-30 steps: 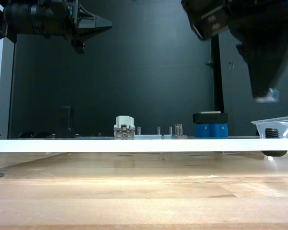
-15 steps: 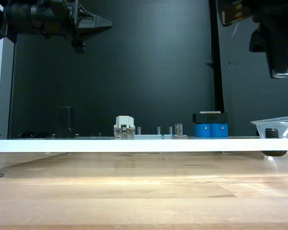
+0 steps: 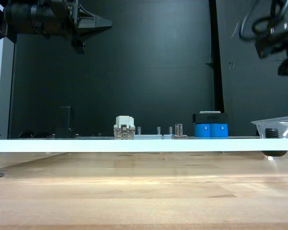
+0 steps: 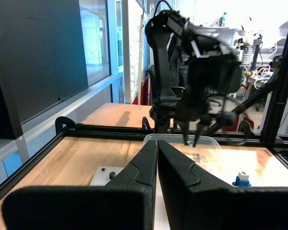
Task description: Unfasten the M12 nut and place it in the container
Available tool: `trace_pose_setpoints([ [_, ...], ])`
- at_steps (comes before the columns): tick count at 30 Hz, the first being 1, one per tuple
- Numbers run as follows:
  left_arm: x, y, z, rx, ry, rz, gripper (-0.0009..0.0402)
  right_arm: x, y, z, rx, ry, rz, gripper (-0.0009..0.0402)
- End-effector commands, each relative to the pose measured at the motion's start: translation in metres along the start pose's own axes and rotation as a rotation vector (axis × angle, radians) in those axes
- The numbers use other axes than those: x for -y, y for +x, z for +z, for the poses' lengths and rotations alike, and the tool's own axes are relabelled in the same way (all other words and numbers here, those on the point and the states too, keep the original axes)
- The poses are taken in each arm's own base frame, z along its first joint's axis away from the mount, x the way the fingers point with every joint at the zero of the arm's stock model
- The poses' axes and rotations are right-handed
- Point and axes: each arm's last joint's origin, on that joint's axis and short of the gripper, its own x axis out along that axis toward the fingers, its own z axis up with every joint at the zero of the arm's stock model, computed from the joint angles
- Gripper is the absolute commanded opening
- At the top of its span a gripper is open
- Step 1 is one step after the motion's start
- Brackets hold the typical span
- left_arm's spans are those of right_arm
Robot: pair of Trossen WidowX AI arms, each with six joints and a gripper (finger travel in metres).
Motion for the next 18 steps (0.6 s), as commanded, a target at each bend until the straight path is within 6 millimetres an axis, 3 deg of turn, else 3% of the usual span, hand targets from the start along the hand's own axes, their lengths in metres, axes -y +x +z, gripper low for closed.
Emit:
trace_pose_setpoints([
  [1,0.0,0.0,0.0,0.0,0.0,0.0,0.0,0.011,0.012,-0.007,0.006,0.02,0.002,0.0019],
  [10,0.0,0.0,0.0,0.0,0.0,0.0,0.0,0.023,0.046,-0.022,0.003,0.024,-0.002,0.0019],
  [18,0.0,0.0,0.0,0.0,0.0,0.0,0.0,0.024,0.061,-0.025,0.017,0.035,0.009,0.0029],
])
